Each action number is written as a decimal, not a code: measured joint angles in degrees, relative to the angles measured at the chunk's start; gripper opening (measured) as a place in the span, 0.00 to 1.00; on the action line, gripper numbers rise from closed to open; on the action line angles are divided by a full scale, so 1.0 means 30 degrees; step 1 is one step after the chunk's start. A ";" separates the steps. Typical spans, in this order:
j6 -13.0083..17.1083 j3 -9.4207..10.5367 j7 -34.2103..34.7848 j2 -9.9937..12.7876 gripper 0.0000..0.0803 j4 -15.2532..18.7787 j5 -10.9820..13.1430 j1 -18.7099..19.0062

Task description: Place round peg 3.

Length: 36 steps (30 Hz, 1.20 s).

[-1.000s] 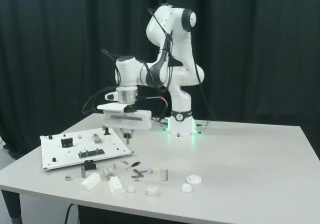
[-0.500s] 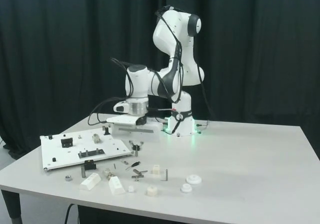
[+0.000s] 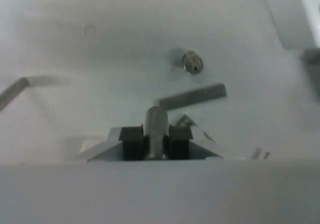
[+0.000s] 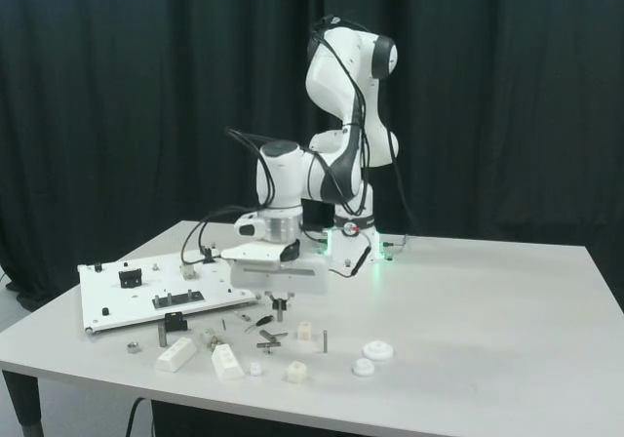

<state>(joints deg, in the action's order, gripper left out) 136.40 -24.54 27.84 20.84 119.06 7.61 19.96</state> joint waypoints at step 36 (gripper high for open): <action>-0.0007 0.2119 0.0005 0.3522 0.13 -0.2876 0.1076 -0.1614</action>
<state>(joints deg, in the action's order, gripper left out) 136.38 -18.19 27.85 31.40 110.44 10.84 15.12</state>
